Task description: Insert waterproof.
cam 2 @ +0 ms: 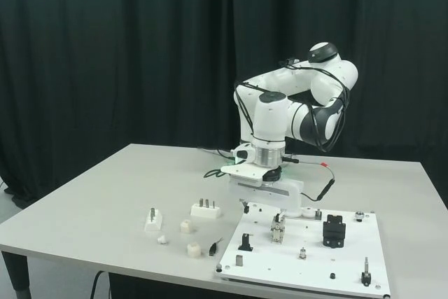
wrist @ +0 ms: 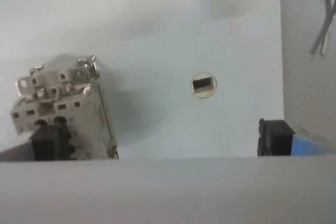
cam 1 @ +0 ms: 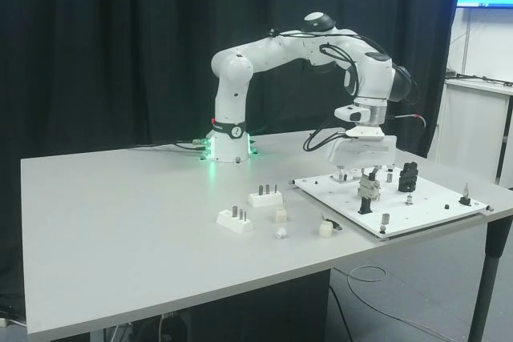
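A: What shows in the wrist view?

B: The white board [wrist: 157, 51] fills most of it. A pale connector block with metal clips [wrist: 63, 106] stands on it, and one black fingertip [wrist: 50, 141] is right in front of that block. The other black fingertip [wrist: 273, 137] is far across, so the gripper [wrist: 161, 140] is wide open and holds nothing. Between the fingers, a little further on the board, there is a small round socket with a dark slot [wrist: 203, 85]. Which part is the waterproof one, I cannot tell.

A: And the first room view?

B: The white arm [cam 1: 264, 54] bends over the grey table [cam 1: 120, 206]. Its gripper [cam 1: 362, 172] hangs just above the board [cam 1: 433, 206], over the pale block [cam 1: 368, 190]. A black holder [cam 1: 409, 176] stands beside it on the board. Several small white pieces [cam 1: 235, 219] lie on the table, apart from the board.

A: The second room view?

B: The same: the gripper [cam 2: 269, 209] is low over the board [cam 2: 294, 264], close to the pale block [cam 2: 278, 229], with the black holder [cam 2: 333, 231] near it.
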You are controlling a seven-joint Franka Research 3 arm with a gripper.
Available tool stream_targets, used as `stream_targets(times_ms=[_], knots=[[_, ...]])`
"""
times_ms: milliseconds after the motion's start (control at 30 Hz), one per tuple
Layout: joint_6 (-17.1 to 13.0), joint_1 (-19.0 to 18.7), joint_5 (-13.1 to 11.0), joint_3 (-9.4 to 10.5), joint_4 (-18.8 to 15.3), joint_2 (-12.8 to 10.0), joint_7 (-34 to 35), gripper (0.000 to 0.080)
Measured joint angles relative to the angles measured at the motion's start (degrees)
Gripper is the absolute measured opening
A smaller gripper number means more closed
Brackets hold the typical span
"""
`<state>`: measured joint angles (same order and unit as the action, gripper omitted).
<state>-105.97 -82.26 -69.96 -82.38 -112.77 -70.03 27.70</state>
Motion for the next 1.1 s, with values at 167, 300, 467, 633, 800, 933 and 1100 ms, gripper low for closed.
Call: stream_targets(times_ms=[167, 300, 467, 633, 800, 933, 1100], knots=[[0.0, 0.0, 0.2, 0.05, 0.0, 0.0, 0.0, 0.0800], [0.0, 0.0, 0.2, 0.06, -0.1, 0.0, 0.0, 0.0800], [0.0, 0.0, 0.2, 0.06, -0.1, 0.0, 0.0, 0.0800], [0.0, -0.1, 0.2, 0.05, -0.1, 0.0, 0.0, 0.0800], [-0.1, -0.1, 0.2, 0.02, -0.1, 0.0, 0.0, 0.0800], [-0.2, -0.2, 0.3, -0.06, -0.1, 0.0, 0.0, 0.0800], [-0.3, -0.5, 0.6, -0.17, -0.1, 0.0, 0.0, 0.0800]])
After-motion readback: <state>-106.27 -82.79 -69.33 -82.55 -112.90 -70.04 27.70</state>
